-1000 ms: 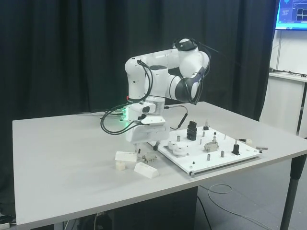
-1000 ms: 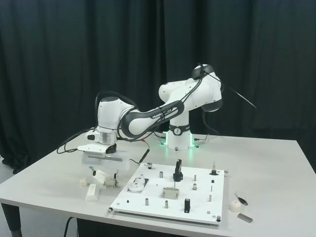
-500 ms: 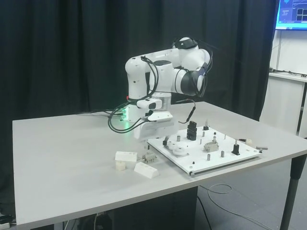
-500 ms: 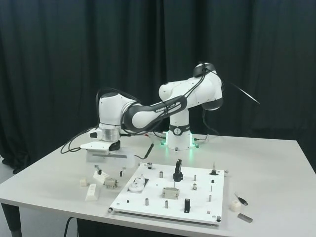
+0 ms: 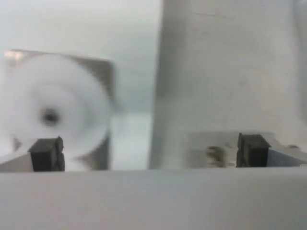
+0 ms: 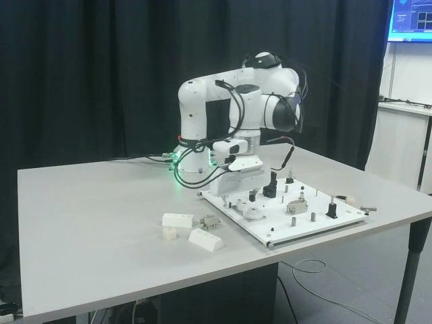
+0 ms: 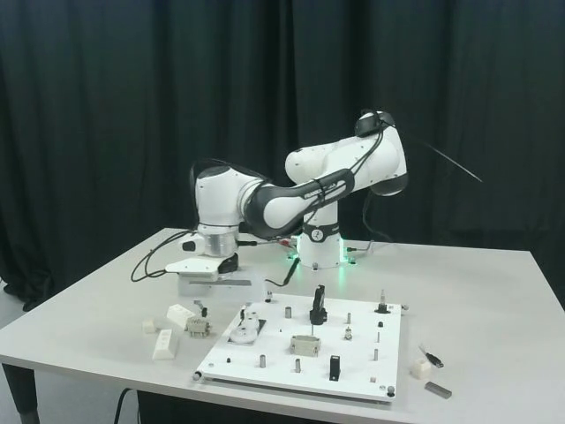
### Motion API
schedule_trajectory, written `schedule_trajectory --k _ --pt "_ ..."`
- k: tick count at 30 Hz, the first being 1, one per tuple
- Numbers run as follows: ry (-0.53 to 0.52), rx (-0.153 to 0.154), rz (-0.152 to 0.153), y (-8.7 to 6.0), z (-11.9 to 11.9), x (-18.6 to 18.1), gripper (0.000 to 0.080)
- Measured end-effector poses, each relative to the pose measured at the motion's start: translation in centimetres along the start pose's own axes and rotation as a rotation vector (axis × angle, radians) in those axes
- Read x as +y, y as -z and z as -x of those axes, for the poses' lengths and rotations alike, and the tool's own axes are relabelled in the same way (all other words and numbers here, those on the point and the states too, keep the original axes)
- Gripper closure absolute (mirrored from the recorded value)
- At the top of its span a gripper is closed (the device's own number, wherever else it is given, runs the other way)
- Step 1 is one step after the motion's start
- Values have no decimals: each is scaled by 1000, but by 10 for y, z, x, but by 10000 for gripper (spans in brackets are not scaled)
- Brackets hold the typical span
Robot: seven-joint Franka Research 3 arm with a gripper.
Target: Remove large gear.
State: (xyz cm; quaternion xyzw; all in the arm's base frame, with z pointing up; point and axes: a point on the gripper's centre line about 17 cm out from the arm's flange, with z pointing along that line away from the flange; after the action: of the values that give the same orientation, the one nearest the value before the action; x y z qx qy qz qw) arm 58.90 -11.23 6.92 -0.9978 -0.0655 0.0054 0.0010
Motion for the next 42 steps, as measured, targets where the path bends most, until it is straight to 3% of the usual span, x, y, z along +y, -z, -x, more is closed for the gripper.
schedule_trajectory --k 5,12,24,42 --pt "-1 -15 6 -2 2 -16 3" --pt "-3 -41 38 -8 9 -25 3" --pt "-4 -51 56 -24 15 -33 3" --pt "-8 -19 65 -25 2 -40 3"
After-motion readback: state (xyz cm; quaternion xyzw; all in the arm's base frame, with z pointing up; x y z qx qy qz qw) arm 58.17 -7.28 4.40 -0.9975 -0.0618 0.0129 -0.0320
